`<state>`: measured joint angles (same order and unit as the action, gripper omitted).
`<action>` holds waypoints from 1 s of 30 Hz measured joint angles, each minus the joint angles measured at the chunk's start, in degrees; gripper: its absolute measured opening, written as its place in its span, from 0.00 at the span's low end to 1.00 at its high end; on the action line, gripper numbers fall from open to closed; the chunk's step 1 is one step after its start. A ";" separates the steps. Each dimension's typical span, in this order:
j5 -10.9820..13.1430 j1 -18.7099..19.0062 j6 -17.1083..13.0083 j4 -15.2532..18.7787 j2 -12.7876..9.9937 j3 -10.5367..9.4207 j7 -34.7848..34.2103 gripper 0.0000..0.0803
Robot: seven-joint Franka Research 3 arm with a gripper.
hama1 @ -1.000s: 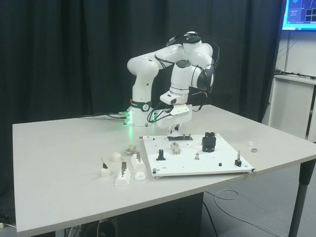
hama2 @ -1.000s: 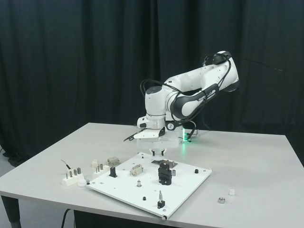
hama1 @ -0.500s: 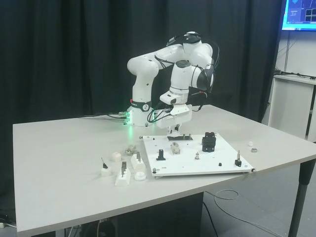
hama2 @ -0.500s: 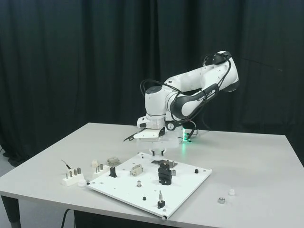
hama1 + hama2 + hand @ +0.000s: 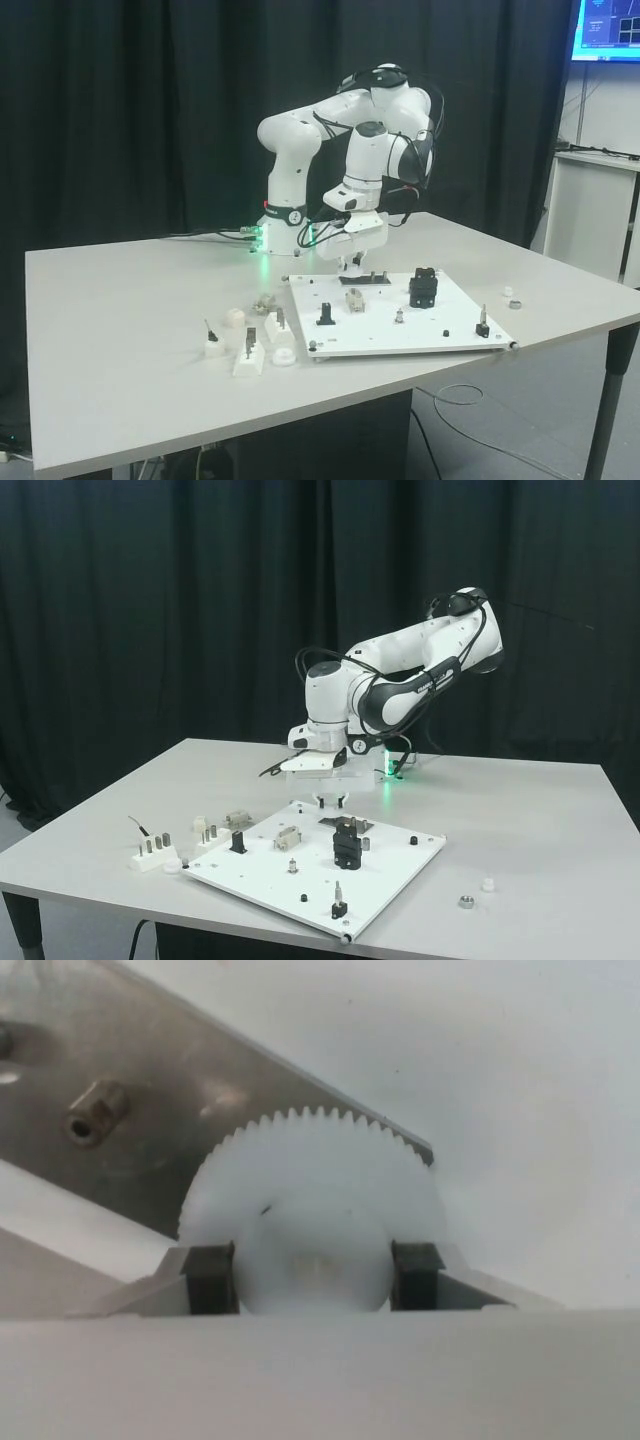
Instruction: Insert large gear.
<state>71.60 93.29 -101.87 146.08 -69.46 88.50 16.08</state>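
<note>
Gripping large gear [image 5: 312,1210], tool [image 5: 312,1278] clenched on hub; lower teeth hidden behind fingers [image 5: 210,1280].

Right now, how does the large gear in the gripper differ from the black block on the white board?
The large gear is white, round and toothed; the black block is black and boxy. The gear is held in the gripper above the white board; the block stands on it.

the first room view stands back off one front corner of the desk [image 5: 120,330], taking in the whole arm [image 5: 340,130] and board [image 5: 400,310]. the second room view faces the same desk, arm and board from the other side, equally far. the wrist view looks down very close onto the board's plate [image 5: 150,1150].
</note>
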 joint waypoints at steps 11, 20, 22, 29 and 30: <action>0.00 0.55 1.14 -0.04 0.00 0.22 0.00 0.41; 0.00 0.92 1.34 -0.02 0.00 0.26 0.00 0.41; 0.00 0.94 1.36 0.00 0.00 0.27 0.00 0.41; -0.08 0.95 1.73 0.06 0.00 0.35 -0.06 0.41; -0.10 0.95 1.80 0.08 0.00 0.37 -0.06 0.41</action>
<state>71.50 94.24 -100.08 146.16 -69.46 88.87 16.02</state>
